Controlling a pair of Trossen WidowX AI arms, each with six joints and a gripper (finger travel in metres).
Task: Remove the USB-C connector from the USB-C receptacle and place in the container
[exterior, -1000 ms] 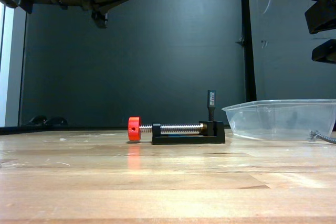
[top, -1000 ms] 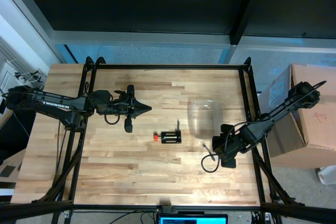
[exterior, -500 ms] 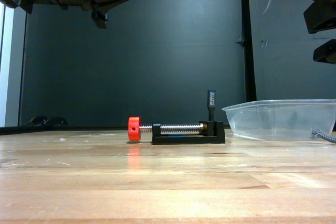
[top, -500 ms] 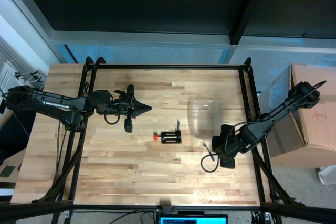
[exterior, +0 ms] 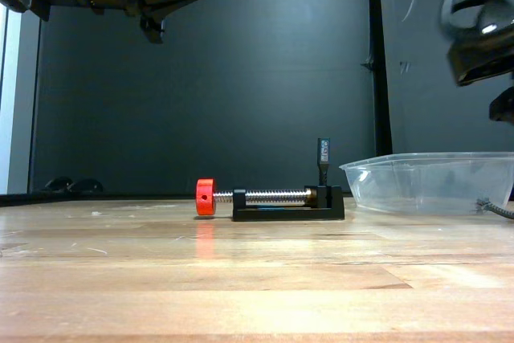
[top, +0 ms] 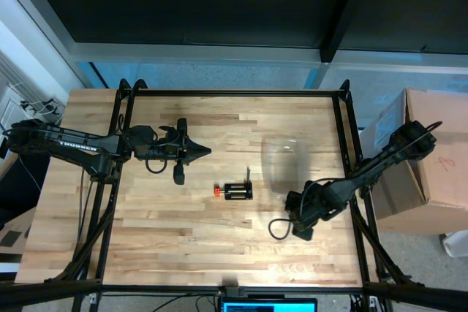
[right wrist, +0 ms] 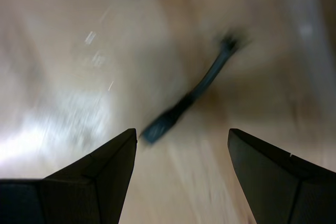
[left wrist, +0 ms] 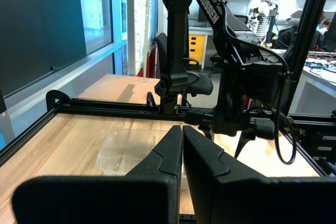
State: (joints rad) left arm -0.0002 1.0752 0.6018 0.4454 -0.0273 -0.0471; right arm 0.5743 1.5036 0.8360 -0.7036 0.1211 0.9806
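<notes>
The right tool (top: 300, 215) hung over the surface (top: 183, 217) with its fingers apart and nothing between them. It sat at about 6 o'clock of the container (top: 281, 162) and 4 o'clock of the clamp (top: 238, 191). Over the last second it had slid toward 9 o'clock, off the container's near corner, and the low view caught it smeared mid-move.

Below its spread fingers a short dark lead with a thicker plug end lay flat on the wood. The wrist view was badly blurred, so we only took this to be the USB-C connector (right wrist: 160, 123), lying free and clear of its seat. The low view showed a cable end at the far right, just beside the container wall, where it had been a second before.

The USB-C receptacle (exterior: 323, 153), as we read it, stood upright in the clamp with nothing plugged into its top. We judged removal done and placement not yet done, with the right tool lining up over the lead.

The container was clear plastic, and we saw nothing inside it.

The left tool (top: 208, 152), fingers pressed together and empty, had stayed high at 11 o'clock of the clamp.
</notes>
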